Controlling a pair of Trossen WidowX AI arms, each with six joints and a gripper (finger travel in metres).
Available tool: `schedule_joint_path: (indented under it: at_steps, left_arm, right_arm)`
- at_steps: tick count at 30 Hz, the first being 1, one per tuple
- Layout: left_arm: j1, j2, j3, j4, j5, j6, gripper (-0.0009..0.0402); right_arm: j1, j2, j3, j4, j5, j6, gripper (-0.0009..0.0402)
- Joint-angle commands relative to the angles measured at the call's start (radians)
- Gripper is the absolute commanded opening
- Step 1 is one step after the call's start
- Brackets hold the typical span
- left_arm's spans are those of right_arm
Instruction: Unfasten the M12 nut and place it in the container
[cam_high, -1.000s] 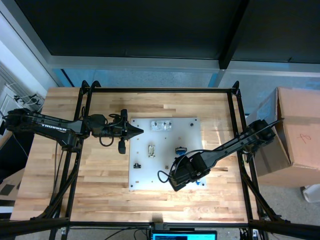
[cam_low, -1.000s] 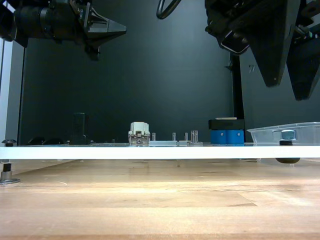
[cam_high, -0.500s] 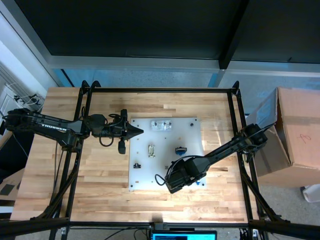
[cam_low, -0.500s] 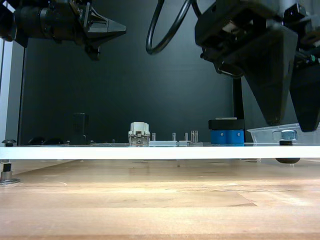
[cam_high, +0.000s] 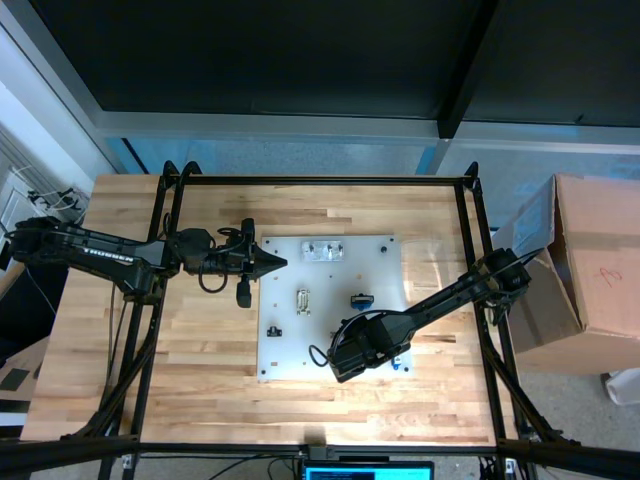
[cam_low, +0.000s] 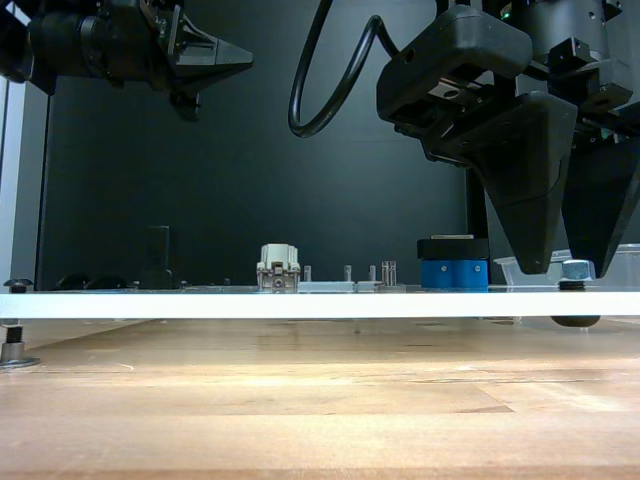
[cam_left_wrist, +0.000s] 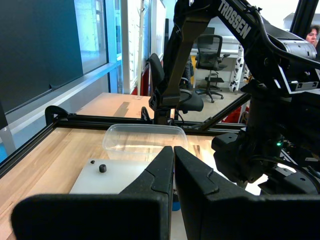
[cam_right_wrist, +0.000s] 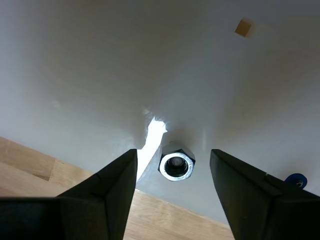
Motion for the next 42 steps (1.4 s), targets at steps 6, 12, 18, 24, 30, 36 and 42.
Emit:
schedule_joint_path:
  at_steps: [6,12,18,24,30,36,42]
  left_arm:
    - [0.000,0.000,0.000,0.000,0.000,0.000,0.0000]
    - [0.000,0.000,0.000,0.000,0.000,0.000,0.0000]
    - [0.000,0.000,0.000,0.000,0.000,0.000,0.0000]
    - [0.000,0.000,0.000,0.000,0.000,0.000,0.0000]
    - [0.000,0.000,0.000,0.000,0.000,0.000,0.0000]
    - [0.000,0.000,0.000,0.000,0.000,0.000,0.0000]
    - [0.000,0.000,0.000,0.000,0.000,0.000,0.0000]
  right_arm:
    - [-0.001,-0.001,0.000,0.001,-0.002,0.000,0.0118]
    - [-0.001,-0.001,0.000,-0.002,0.001,-0.025,0.0059]
    - [-0.001,-0.001,0.000,-0.006,-0.002,-0.129,0.0026]
    - [-0.001,-0.001,-0.001,-0.010,-0.003,-0.450,0.0018]
    - [-0.001,-0.001,-0.001,-0.009,-0.002,-0.768,0.0021]
    - [0.000,-0.001,-0.001,-0.007,-0.002,-1.079,0.0021]
    - [0.000,-0.001,-0.001,-0.006,-0.002,-1.174,0.0021]
